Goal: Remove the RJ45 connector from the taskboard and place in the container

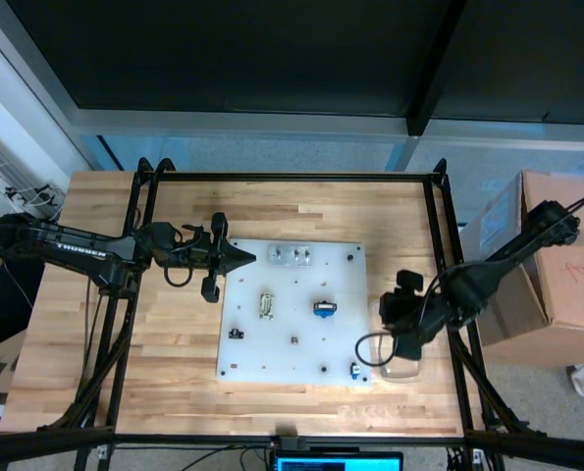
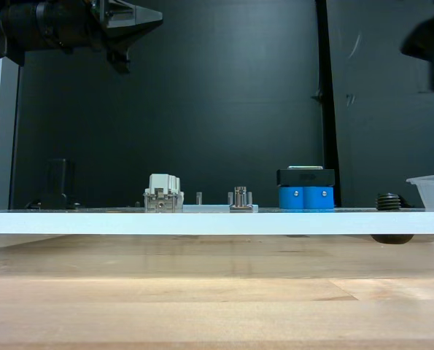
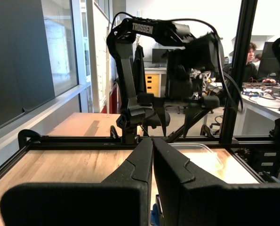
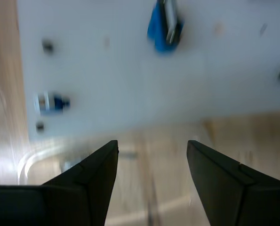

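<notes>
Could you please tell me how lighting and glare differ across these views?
High view: even light, the left gripper shut over the taskboard's left edge. Low view: dark backdrop, that gripper a silhouette. Left wrist view: the bright room backlights the right arm. Right wrist view: glare whitens the container's rim under the open right gripper. I cannot tell where the RJ45 connector is.

One left gripper (image 1: pixel 248 257) and one right gripper (image 4: pixel 151 146) — one taskboard (image 1: pixel 292 329), one container (image 2: pixel 429 191), one cardboard box (image 1: pixel 557 285).
</notes>
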### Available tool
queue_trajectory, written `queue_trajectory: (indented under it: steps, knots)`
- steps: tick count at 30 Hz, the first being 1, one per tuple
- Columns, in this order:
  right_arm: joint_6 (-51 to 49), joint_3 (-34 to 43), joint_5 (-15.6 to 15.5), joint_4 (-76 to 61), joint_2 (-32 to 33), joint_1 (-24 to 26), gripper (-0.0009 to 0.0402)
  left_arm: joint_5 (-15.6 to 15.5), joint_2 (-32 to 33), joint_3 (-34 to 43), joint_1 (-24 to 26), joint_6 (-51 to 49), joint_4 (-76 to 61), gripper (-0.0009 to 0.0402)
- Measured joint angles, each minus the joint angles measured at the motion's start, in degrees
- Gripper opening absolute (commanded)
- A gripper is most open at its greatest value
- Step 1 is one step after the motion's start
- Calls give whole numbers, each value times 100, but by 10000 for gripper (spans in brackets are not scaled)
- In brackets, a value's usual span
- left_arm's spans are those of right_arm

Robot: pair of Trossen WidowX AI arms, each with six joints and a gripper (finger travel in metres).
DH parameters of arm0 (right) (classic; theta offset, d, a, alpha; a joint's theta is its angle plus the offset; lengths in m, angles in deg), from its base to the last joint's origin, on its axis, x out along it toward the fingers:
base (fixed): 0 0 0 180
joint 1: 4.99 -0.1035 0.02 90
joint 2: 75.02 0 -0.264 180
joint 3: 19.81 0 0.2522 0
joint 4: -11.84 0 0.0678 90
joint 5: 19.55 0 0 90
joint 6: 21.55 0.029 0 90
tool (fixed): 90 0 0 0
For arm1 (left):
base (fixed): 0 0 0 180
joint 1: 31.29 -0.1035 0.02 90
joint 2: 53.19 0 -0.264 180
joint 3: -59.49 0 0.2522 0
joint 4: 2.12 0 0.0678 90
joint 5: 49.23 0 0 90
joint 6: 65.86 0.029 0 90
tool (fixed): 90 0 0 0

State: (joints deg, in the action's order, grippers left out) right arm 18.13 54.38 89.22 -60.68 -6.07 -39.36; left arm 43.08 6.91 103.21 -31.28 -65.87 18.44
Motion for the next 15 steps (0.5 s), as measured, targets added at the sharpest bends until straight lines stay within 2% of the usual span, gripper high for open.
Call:
queue_trajectory:
  steps: [9, 13, 15]
  knots:
    - [-1631, -72, 835, 1270, -752, 831, 81, 0, 0, -2, 0, 0, 0, 0]
    - [-2378, -291, 855, 2205, -1021, 1126, 42, 0, 0, -2, 0, 0, 0, 0]
    - [-2682, -516, 686, 2715, -1161, 1285, 22, 0, 0, 0, 0, 0, -2, 0]
